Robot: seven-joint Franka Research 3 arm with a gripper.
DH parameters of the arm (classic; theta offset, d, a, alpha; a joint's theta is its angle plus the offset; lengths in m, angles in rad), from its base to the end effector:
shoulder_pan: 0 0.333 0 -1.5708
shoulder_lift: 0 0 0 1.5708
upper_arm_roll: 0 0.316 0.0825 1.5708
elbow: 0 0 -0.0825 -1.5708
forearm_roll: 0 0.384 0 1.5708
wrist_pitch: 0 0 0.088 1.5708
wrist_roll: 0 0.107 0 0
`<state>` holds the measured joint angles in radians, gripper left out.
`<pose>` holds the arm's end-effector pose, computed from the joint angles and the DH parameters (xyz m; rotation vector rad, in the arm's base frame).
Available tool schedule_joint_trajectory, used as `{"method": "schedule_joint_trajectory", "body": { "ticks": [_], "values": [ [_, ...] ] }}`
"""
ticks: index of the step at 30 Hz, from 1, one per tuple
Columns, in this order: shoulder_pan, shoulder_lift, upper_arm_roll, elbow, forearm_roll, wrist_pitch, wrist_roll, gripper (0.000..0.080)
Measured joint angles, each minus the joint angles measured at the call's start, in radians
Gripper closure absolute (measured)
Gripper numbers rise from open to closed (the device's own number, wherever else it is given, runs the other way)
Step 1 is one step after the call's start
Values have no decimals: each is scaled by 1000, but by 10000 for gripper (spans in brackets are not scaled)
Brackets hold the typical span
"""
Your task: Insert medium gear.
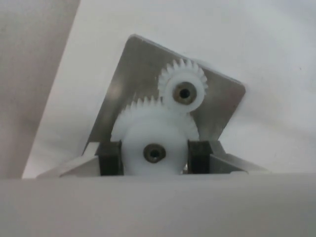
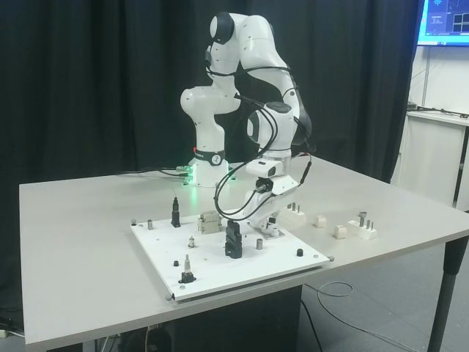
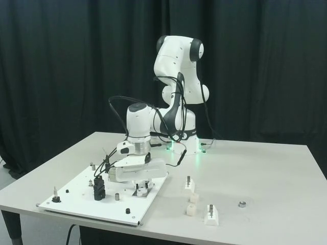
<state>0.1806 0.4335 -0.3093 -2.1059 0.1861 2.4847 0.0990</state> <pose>0.5727 -0.0745 0.2153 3.0761 -0.5471 -0.0417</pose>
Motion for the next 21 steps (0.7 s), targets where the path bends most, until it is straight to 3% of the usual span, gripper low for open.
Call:
{"method": "schedule_joint_trajectory", "body": {
  "ticks": [14, 15, 20, 21],
  "values": [
    [7, -3, 1, 10, 0, -2, 10, 522],
    [9, -4, 0, 13, 0, -6, 18, 306],
    [16, -19, -3, 30, -20, -41, 82, 306],
    [16, -24, -3, 34, -29, -50, 96, 64]
  ]
}}
